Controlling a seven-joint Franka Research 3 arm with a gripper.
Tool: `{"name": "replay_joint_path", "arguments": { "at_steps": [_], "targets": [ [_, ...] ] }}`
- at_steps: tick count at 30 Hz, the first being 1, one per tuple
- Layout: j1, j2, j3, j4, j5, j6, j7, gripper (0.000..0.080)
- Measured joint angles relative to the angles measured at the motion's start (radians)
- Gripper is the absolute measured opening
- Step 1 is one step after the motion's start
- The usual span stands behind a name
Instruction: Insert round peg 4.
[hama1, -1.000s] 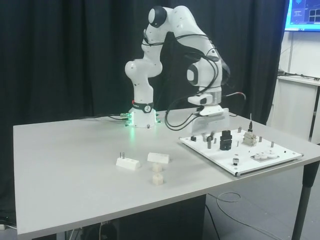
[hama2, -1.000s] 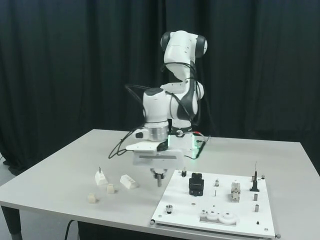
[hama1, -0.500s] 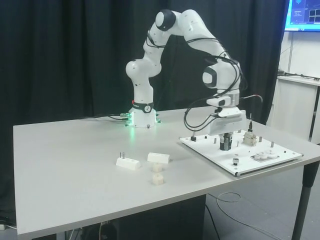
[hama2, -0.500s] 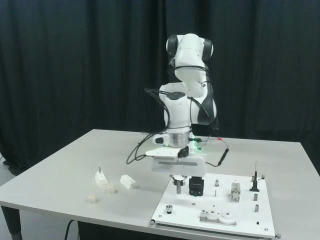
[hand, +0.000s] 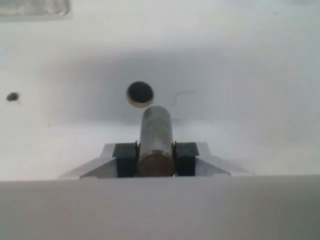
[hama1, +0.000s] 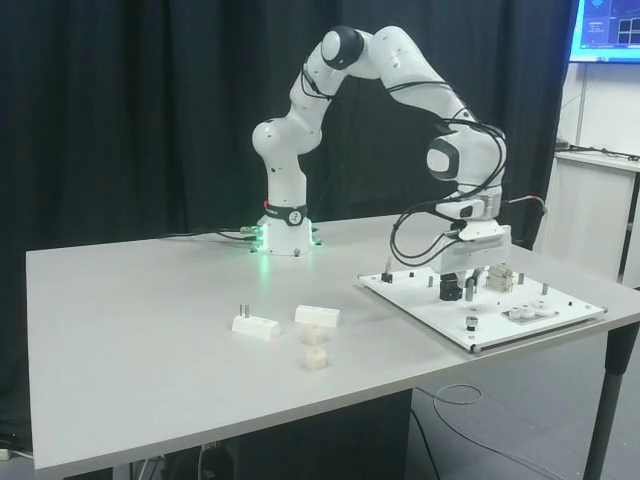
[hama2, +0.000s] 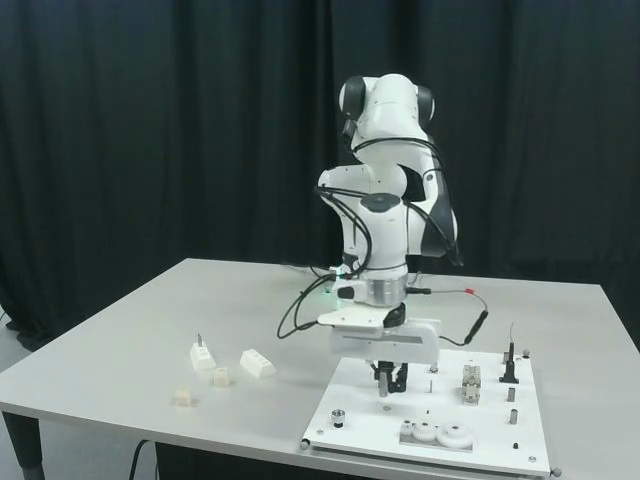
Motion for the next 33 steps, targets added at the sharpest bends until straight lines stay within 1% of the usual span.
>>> {"name": "replay_joint_path", "arguments": {
  "at_steps": [4,9,15,21,28,33],
  "targets": [
    [0.002,0.017,0.009,0.020,-0.001,-0.011,0.017,0.0152],
    [0.010,0.037,0.010,0.037,-0.003,-0.013,0.033,0.0152],
    [0.014,0.055,0.010,0.051,-0.020,-0.017,0.058,0.0152],
    [0.013,0.063,0.010,0.058,-0.039,-0.018,0.075,0.0152],
    [0.010,0.068,0.010,0.063,-0.052,-0.018,0.088,0.0152],
    [0.009,0.071,0.010,0.068,-0.054,-0.018,0.095,0.0152]
  ]
}}
